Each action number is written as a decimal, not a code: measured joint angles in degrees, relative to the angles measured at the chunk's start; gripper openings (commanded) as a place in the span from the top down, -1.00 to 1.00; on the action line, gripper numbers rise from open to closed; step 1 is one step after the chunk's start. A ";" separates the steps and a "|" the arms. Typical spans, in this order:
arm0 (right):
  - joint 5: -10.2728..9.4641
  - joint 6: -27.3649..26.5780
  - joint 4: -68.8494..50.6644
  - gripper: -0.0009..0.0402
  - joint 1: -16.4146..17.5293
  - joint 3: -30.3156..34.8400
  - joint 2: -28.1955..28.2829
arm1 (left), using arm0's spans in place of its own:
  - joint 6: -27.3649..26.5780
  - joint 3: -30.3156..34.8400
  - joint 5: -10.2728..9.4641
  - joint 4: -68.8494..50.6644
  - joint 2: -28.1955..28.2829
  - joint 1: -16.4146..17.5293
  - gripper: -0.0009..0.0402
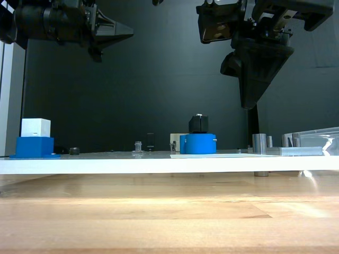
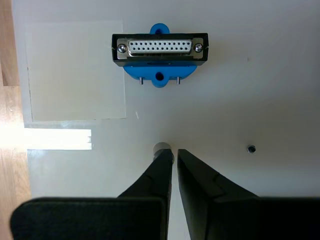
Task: Remove the 16mm cylinder and place in the container
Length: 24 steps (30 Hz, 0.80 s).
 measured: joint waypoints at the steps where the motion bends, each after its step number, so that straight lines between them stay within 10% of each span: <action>1: 0.00 0.02 0.00 0.78 -0.02 0.00 0.00 | 0.00 0.00 0.00 0.02 0.00 0.00 0.96; 24: -1.05 0.02 -1.40 -0.13 -0.02 -0.28 0.17 | 0.00 0.02 0.00 0.02 0.00 0.00 0.96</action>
